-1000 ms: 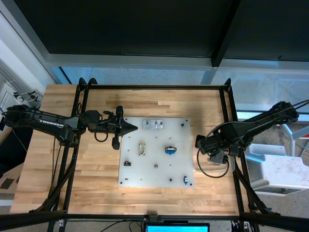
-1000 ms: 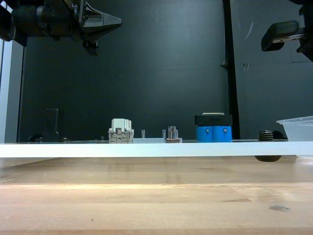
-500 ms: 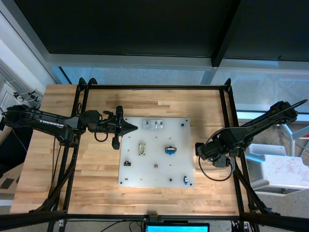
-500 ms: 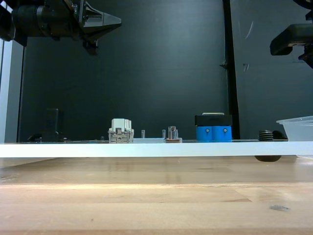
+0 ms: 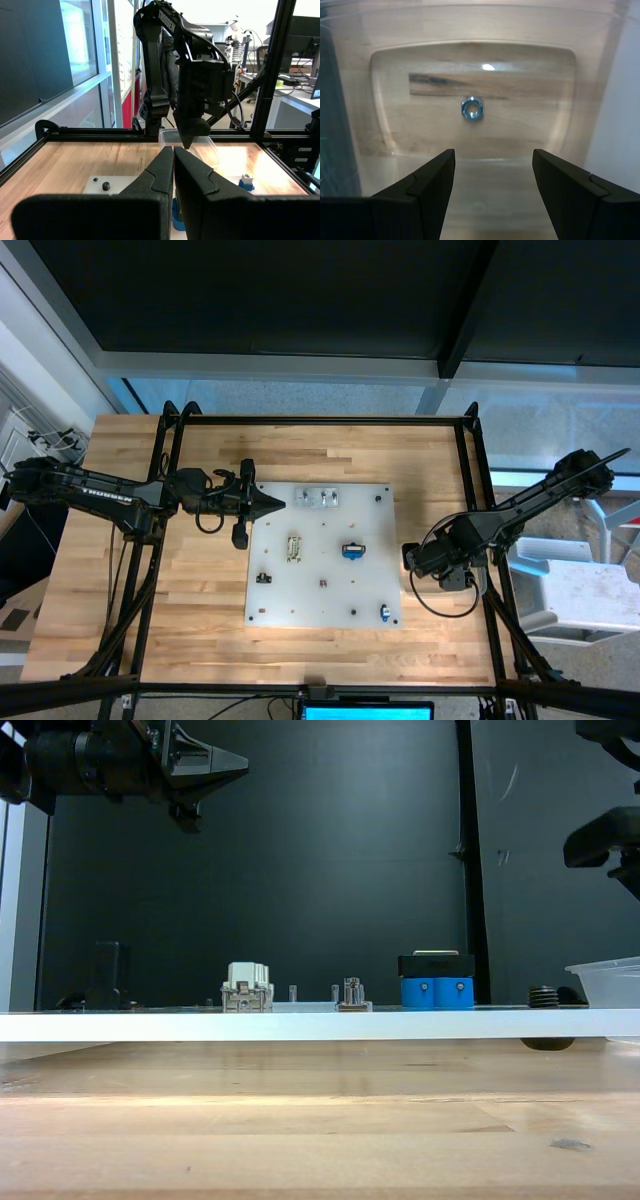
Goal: Pick the M12 fastener and fasten on the M12 threads
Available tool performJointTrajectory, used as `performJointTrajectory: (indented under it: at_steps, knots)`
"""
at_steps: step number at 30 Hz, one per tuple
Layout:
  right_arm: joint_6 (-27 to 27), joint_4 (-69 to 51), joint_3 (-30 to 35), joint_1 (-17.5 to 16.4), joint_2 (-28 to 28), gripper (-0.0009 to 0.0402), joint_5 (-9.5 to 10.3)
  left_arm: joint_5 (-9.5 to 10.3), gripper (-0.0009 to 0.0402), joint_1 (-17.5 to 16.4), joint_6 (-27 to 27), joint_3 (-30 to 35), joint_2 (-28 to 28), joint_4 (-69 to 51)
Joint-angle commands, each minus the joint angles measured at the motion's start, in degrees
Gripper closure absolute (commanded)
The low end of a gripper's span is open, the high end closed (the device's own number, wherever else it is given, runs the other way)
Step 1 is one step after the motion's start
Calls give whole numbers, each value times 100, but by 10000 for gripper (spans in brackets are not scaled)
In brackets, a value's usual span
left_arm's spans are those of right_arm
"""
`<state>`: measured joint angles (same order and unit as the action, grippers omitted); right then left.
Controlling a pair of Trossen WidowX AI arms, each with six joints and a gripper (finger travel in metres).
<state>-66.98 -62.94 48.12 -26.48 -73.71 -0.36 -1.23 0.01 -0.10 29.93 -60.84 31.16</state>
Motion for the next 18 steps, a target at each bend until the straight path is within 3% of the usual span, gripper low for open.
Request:
performJointTrajectory:
  at_steps: [1, 18]
  knots:
    - [13, 105, -131, -28, 2, 173, 46, -2, 393, -2, 0, 2, -2, 2]
    - [313, 863, -723, -120, 2, 173, 55, -2, 393, 0, 0, 2, -2, 2]
